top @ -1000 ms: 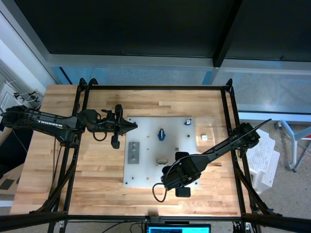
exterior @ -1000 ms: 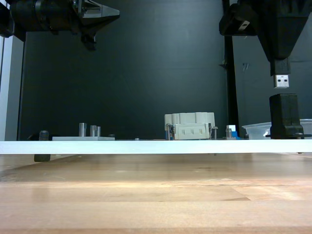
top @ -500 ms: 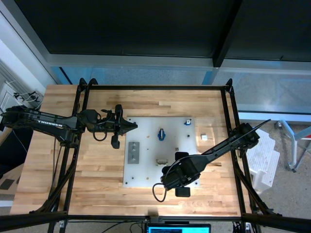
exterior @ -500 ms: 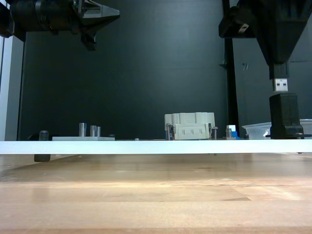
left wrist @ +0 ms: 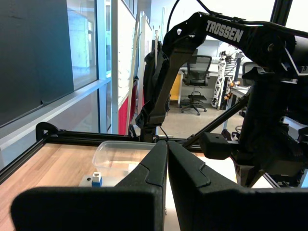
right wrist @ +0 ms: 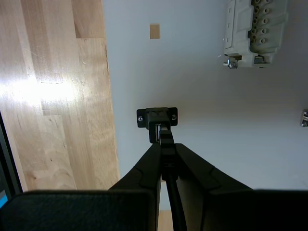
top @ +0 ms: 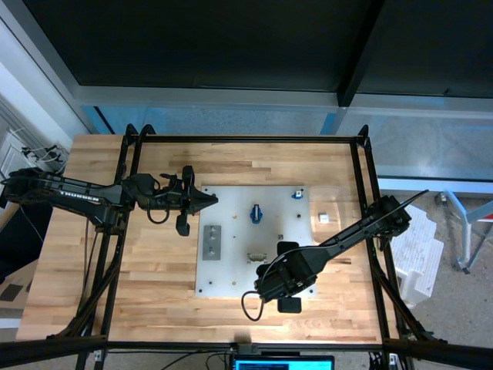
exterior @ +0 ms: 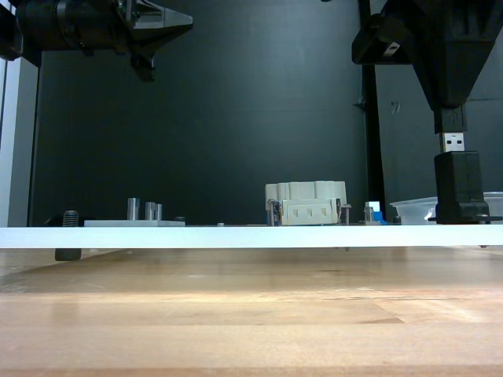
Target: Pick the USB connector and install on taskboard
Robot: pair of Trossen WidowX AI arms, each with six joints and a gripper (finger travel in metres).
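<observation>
Right wrist view gives the best look: the right gripper (right wrist: 163,146) has its fingers clamped on the black USB connector with a silver metal tip (right wrist: 166,138), cable trailing back between them. That tip sits right at the mouth of the small black socket (right wrist: 157,117) on the large flat white square taskboard (right wrist: 202,91). From the low view the plug hangs upright, straight over the socket, silver end meeting its top. Can't tell how far in it is, if at all.

Next to it on the board is the silver multi-pin connector (right wrist: 255,31), and further out the grey metal block (top: 211,241) and the blue fitting (top: 256,213). A small clear plastic tray (top: 327,202) sits just off the board's right edge.

The left gripper (top: 208,199) hangs in the air over the board's far left corner, fingers pressed together with nothing in them.

Everything's on a light butcher-block wooden table (top: 146,285) with a black metal frame (top: 246,139) around it. The left wrist view looks out into an office space: big windows, a black office chair (left wrist: 196,91), more rigs behind.
</observation>
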